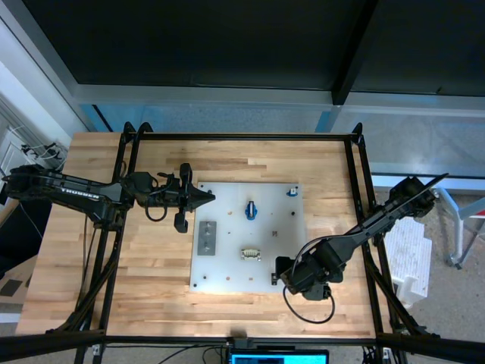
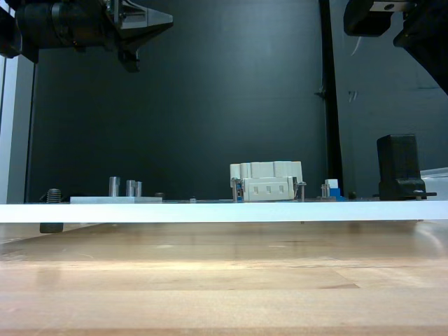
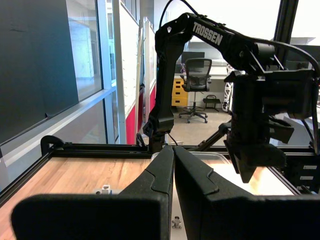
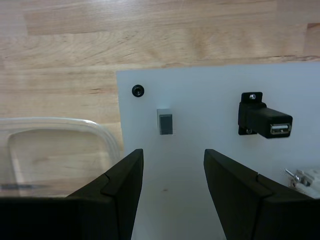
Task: Pick the 16mm bar and install on taskboard
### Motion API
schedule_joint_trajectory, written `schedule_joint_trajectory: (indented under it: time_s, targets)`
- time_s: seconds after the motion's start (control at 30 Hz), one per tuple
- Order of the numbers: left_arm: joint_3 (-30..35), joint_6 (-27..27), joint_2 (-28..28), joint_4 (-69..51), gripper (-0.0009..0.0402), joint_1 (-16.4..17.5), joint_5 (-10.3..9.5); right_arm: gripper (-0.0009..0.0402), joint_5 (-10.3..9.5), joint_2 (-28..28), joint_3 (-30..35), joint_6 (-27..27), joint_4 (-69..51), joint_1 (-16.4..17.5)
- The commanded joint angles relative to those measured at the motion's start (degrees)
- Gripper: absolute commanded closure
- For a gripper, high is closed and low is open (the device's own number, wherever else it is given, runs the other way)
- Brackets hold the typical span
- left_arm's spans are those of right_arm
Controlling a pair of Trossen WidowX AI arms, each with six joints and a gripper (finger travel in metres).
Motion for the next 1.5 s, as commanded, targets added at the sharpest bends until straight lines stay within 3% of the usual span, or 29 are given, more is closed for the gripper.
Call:
schedule_joint_trajectory:
  time_s: [0.03, 0.87, 1.23, 1.5]
  targets:
    - [0.0, 0.02, 0.02, 0.02, 0.0393, 0.02, 0.0, 0.0226, -0.07, 0.02, 0.24, 0.61, -0.13, 0.0]
    - [0.0, 0.02, 0.02, 0.02, 0.0393, 0.02, 0.0, 0.0227, -0.2, -1.03, 0.22, 1.14, -0.17, -1.44]
    - [0.0, 0.02, 0.02, 0.02, 0.0393, 0.02, 0.0, 0.0263, -0.17, -6.08, 0.22, 15.89, 1.05, -7.93]
    - [0.0, 0.02, 0.02, 0.02, 0.0393, 0.0, 0.0, 0.0302, -0.15, -10.43, 0.22, 25.57, 2.27, -14.56]
